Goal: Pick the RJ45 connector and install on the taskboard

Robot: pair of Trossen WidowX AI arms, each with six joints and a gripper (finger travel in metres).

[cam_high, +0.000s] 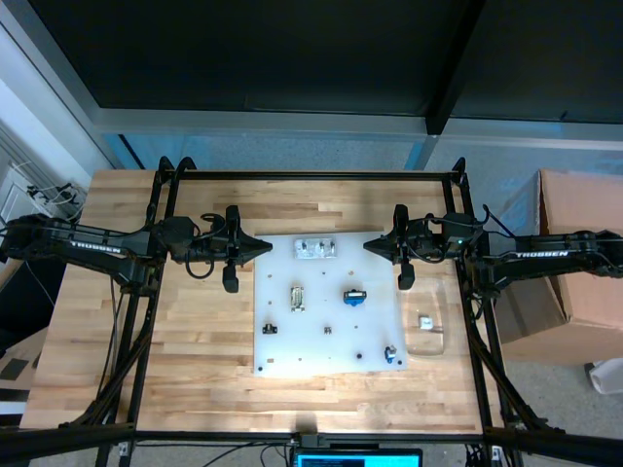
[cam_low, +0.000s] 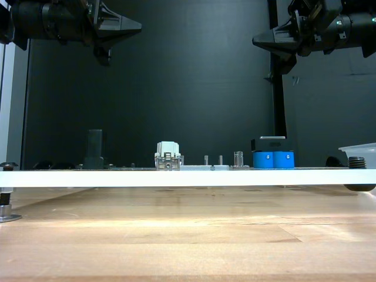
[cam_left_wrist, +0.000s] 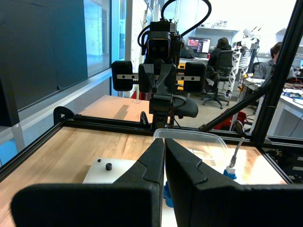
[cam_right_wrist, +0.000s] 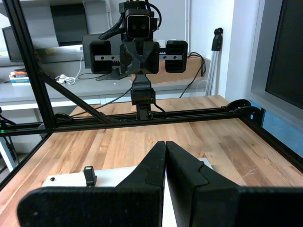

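The RJ45 connector (cam_left_wrist: 232,164) stands upright in the small blue jack (cam_left_wrist: 230,175), its short grey cable rising free; no gripper touches it. How deep it sits I cannot tell. In the high view the jack (cam_high: 390,353) at the white board's (cam_high: 292,341) near right corner has a greyish piece on top. My left gripper (cam_high: 268,248) hangs shut and holding nothing high over the board's far left edge. Facing it, my right gripper (cam_high: 367,244) is also shut and holds nothing, high over the far right edge. In the wrist views the left gripper (cam_left_wrist: 164,142) and right gripper (cam_right_wrist: 165,143) show closed fingers.
The clear tray (cam_high: 435,342) lies just right of the board with the white block (cam_high: 425,320) in it, nothing dark on the block. Other fittings stand on the board, among them a blue part (cam_high: 354,297) and a silver one (cam_high: 315,249). A black frame rings the table.
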